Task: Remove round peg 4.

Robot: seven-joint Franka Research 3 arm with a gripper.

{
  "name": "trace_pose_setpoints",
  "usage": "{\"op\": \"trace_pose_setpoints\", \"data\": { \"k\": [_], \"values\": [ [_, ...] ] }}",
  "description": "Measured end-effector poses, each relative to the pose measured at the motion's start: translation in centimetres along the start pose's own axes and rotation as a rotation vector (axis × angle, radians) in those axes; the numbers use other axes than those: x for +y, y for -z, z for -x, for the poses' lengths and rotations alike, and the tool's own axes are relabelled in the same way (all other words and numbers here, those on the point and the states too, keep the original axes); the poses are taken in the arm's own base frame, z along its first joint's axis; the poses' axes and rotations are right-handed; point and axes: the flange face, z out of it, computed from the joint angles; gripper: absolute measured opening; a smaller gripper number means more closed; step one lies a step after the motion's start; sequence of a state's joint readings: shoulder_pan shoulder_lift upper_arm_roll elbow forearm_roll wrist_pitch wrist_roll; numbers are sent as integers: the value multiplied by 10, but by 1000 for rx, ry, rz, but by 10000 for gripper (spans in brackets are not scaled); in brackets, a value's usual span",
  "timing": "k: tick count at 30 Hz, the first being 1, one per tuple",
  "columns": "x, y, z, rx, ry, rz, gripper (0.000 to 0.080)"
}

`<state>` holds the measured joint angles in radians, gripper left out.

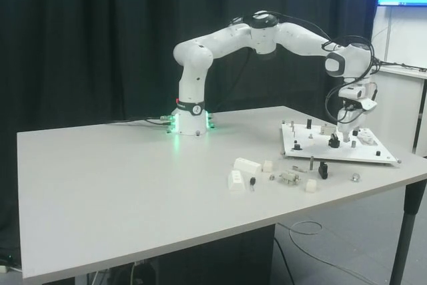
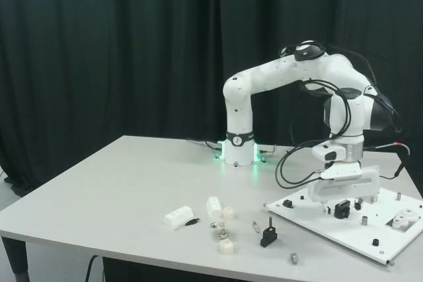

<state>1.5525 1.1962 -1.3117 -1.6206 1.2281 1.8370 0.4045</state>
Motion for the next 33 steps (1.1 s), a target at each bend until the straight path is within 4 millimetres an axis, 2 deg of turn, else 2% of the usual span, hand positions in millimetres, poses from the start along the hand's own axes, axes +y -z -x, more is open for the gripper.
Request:
{"op": "trace_pose_setpoints", "data": {
  "k": [19, 33],
  "values": [
    [-27, -8, 40, 14, 42, 19, 800],
    [-40, -23, 63, 42, 61, 24, 800]
  ]
}}
